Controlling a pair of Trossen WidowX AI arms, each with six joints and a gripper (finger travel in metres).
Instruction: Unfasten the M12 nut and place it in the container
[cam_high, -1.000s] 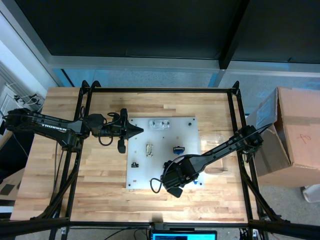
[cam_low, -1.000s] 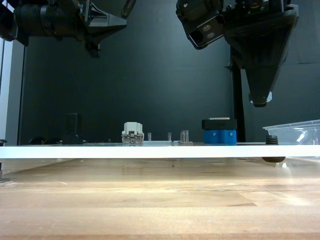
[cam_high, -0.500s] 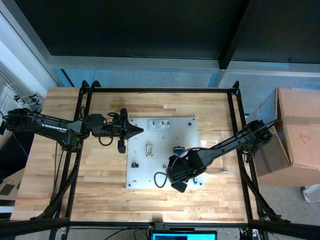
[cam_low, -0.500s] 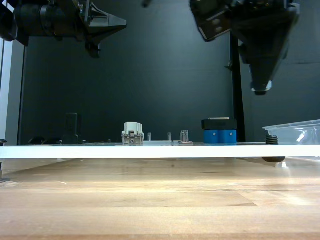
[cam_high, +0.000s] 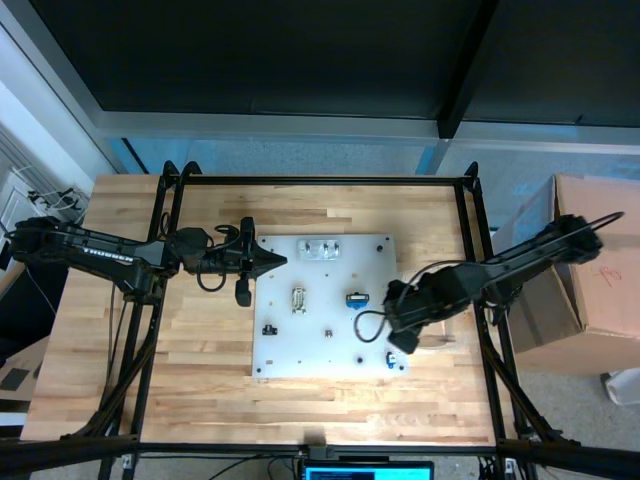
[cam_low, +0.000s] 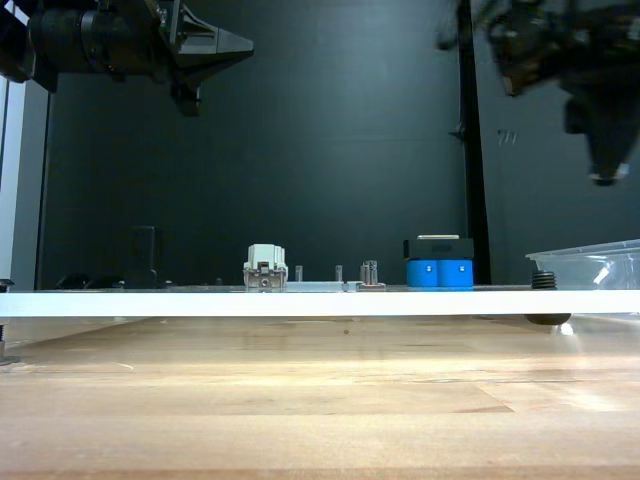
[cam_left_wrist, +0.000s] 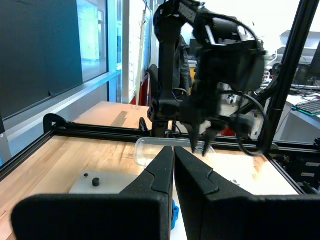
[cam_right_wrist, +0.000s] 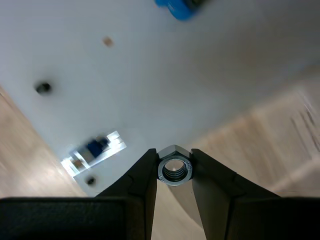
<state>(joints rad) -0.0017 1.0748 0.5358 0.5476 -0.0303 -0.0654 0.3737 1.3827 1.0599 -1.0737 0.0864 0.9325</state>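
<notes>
Where the butcher-block table (cam_high: 200, 340) meets its black metal frame (cam_high: 320, 181), a square white board (cam_high: 300, 352) lies flat on the pale, striped wood. A dark wall panel closes the far side. A brown cardboard box (cam_high: 590, 270) with a red scrawl stands off the right edge.

The left gripper (cam_high: 281, 261) hangs above the board's far left edge, its black wedge-shaped fingers (cam_left_wrist: 155, 175) pressed together. White lettering on that arm reads TROSSEN.

The right gripper (cam_right_wrist: 174, 161) is raised over the board's right edge, just beside the clear plastic container (cam_high: 432, 340). Its matte black fingers pinch the M12 nut (cam_right_wrist: 174, 170), a bright silver hexagon whose inner threads show. The nut is held in the air, clear of its seat. In the low view the short black stud (cam_low: 543, 280) stands bare, ribs exposed, in front of the container's translucent wall (cam_low: 590, 262).

A blue block with a black cap (cam_low: 438, 262) and a grey connector housing (cam_low: 265, 268) sit mid-board.
</notes>
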